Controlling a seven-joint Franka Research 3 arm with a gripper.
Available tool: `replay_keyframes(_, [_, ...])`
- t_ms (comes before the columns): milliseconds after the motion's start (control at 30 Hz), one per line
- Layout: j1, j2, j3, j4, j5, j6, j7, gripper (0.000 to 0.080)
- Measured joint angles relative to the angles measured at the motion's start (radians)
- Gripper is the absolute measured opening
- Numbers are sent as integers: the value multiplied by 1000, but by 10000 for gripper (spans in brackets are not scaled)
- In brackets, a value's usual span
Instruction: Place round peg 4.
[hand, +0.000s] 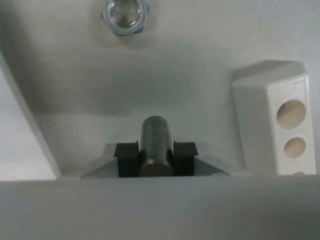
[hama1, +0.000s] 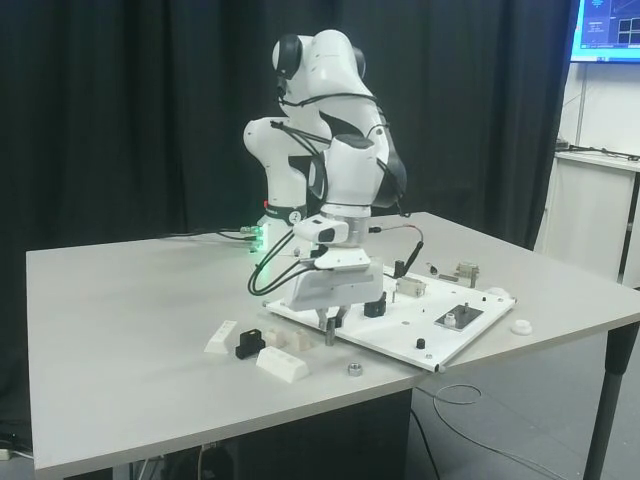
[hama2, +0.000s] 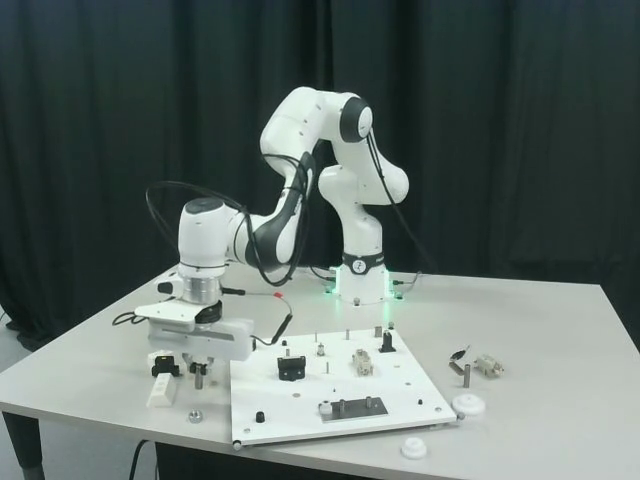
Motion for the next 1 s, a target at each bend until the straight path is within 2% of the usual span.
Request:
replay_keyframes(400, [-21, 46, 0, 40, 59, -8, -43, 144])
replay_keyframes(1000, [-27, 77, -1, 75, 95, -43, -77, 144])
